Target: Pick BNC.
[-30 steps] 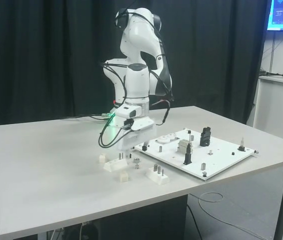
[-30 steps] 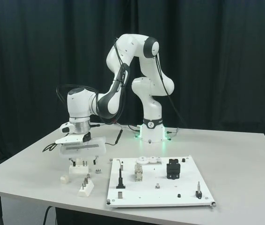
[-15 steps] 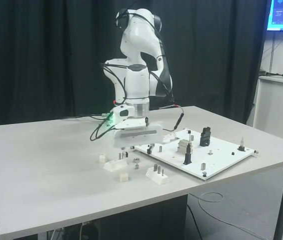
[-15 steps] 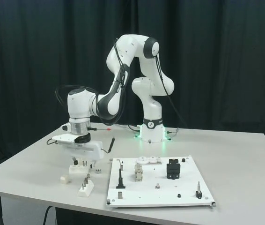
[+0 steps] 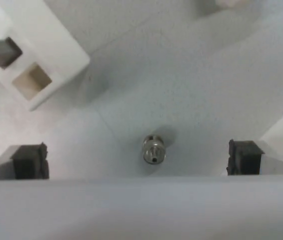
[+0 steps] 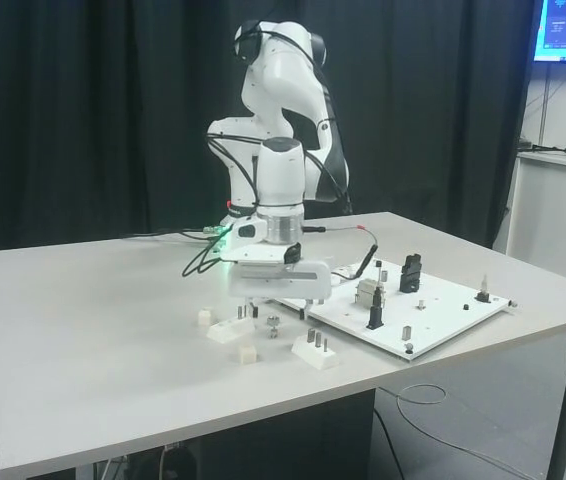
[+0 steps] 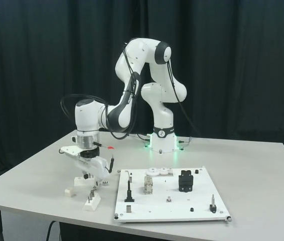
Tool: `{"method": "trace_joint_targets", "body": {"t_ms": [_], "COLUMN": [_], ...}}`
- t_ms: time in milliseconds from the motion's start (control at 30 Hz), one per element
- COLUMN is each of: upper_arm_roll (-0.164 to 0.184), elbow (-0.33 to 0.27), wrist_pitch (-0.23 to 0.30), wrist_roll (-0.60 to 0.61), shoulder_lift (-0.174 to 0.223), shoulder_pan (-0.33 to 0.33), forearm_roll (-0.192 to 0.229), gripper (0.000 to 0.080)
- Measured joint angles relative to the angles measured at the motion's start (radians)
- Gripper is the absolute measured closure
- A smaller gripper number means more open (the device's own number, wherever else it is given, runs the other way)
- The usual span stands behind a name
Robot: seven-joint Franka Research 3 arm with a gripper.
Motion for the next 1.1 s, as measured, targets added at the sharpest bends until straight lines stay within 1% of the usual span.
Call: {"method": "trace_joint_targets", "body": {"t_ms": [267, 400, 1100], "upper_arm_roll": [0.000, -0.001, -0.009], "elbow": [0.000, 0.000, 0.000], "wrist_pitch": [-0.001, -0.001, -0.008], "wrist_roll": [-0.036, -0.048, -0.124], "shoulder_lift": [0.016, 0.019, 0.045], "shoulder_pan": [0.008, 0.009, 0.008], "forearm_roll": [-0.038, -0.048, -0.047], "gripper": [0.0003, 0.0003, 0.0003]}}
